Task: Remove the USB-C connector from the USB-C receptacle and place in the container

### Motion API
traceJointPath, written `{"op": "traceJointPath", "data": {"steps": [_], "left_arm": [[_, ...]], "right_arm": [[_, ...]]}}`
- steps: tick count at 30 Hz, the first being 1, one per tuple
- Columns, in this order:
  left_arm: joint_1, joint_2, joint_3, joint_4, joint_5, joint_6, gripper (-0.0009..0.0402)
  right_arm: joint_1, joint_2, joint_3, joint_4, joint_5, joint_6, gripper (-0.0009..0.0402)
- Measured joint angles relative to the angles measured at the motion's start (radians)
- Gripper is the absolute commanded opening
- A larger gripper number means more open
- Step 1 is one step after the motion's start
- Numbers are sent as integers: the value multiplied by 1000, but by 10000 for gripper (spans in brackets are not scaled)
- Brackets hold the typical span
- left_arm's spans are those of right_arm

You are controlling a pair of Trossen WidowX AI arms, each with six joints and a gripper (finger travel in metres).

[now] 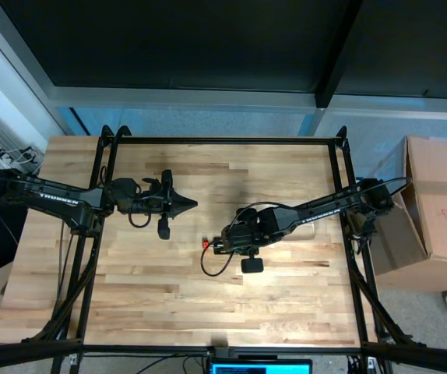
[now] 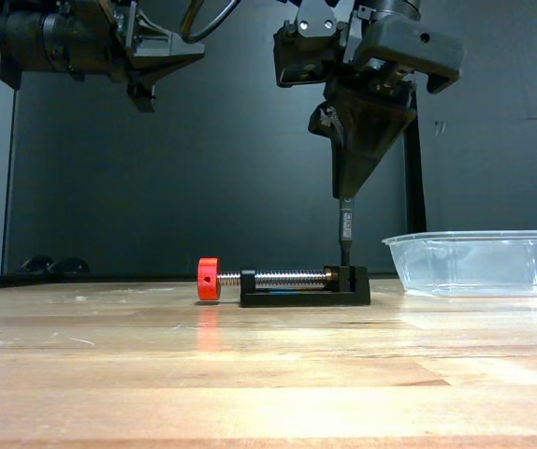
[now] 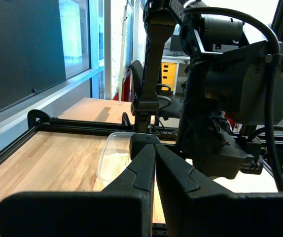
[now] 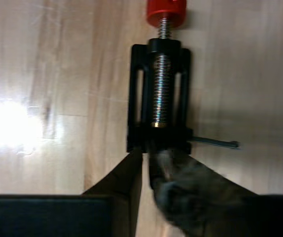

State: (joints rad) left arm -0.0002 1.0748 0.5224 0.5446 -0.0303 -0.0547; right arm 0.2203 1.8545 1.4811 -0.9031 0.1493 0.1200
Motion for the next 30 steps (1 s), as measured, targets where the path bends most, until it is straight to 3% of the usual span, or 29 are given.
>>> {"op": "traceJointPath", "data": {"steps": [4,30], "left_arm": [[0,0,0,0,0,0,0],[0,0,0,0,0,0,0]], "right_arm": [[0,0,0,0,-2,1,-3],[-2,-48,0,-16,-14,21,0]]}}
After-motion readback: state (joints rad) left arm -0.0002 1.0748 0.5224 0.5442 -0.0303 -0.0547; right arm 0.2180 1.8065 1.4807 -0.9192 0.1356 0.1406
